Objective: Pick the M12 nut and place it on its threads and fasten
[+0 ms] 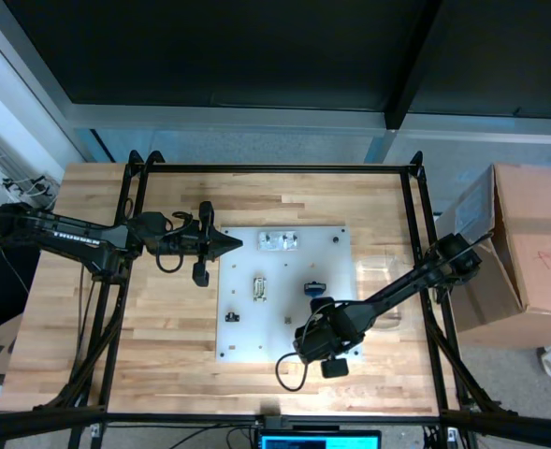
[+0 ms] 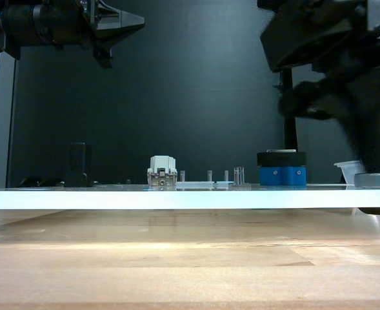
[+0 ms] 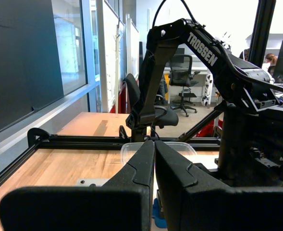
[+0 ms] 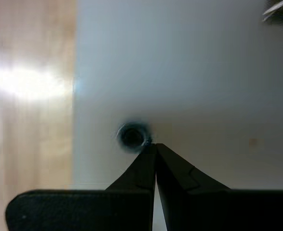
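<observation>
My right gripper [image 4: 154, 144] is shut, and nothing shows between its fingers. Its tips rest on the white board [image 4: 203, 72] beside a small dark round thing [image 4: 131, 136] close to the board's near edge. I cannot tell whether that is the bare stud or the stud with the nut on it. In the low view a short grey cylinder [image 2: 373, 180] sits at board level under the right gripper [image 2: 372, 166]; it may be the nut on its stud. From above, the right gripper [image 1: 307, 348] hides that spot. My left gripper [image 1: 228, 243] hangs shut, high over the board's left edge.
A clear tray [image 1: 384, 271] lies just right of the board. A blue block [image 1: 314, 288] and a white connector [image 1: 259, 290] stand mid-board. A cardboard box [image 1: 518, 253] is off the table's right side. A black frame rail [image 1: 275, 169] borders the table.
</observation>
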Motion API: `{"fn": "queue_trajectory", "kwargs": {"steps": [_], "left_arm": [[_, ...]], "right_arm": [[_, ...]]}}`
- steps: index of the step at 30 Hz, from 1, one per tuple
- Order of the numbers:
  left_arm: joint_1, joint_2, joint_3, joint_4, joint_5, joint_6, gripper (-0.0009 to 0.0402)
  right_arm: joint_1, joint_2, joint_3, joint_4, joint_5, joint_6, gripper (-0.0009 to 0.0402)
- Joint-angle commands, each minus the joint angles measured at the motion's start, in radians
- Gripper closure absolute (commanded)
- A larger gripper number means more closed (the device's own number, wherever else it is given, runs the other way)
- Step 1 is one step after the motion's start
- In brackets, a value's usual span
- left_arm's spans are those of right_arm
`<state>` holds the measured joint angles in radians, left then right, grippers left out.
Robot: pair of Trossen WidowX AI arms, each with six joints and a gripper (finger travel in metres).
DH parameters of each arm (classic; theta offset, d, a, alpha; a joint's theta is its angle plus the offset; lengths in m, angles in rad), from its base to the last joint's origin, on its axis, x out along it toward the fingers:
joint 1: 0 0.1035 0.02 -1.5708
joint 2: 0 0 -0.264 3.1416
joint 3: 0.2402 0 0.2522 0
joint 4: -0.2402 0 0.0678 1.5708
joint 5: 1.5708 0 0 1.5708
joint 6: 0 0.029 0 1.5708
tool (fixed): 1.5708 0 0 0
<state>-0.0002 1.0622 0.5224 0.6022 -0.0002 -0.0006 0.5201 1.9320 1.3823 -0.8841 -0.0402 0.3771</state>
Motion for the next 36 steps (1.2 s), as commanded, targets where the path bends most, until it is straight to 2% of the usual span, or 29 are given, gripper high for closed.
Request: {"fn": "queue_trajectory", "kwargs": {"steps": [1,4,6,20,25,32,36], "left_arm": [[0.000,0.000,0.000,0.000,0.000,0.000,0.0393],[0.000,0.000,0.000,0.000,0.000,0.000,0.0393],[0.000,0.000,0.000,0.001,0.000,0.000,0.0393],[0.000,0.000,0.000,0.001,0.000,0.000,0.0393],[0.000,0.000,0.000,0.000,0.000,0.000,0.0393],[0.000,0.000,0.000,0.000,0.000,0.000,0.0393],[0.000,0.000,0.000,0.000,0.000,0.000,0.0393]], "right_arm": [[0.002,-0.007,0.004,0.009,-0.163,-0.019,0.0393],[0.002,-0.011,0.002,0.003,-0.156,-0.019,0.0393],[0.002,-0.011,0.002,0.003,-0.127,-0.018,0.0393],[0.001,-0.022,0.013,-0.045,0.209,0.012,0.0393],[0.002,-0.006,0.003,-0.014,0.190,0.011,0.0393],[0.006,-0.007,-0.002,-0.008,0.050,0.007,0.0393],[0.006,-0.008,-0.002,-0.008,-0.097,-0.021,0.0393]]}}
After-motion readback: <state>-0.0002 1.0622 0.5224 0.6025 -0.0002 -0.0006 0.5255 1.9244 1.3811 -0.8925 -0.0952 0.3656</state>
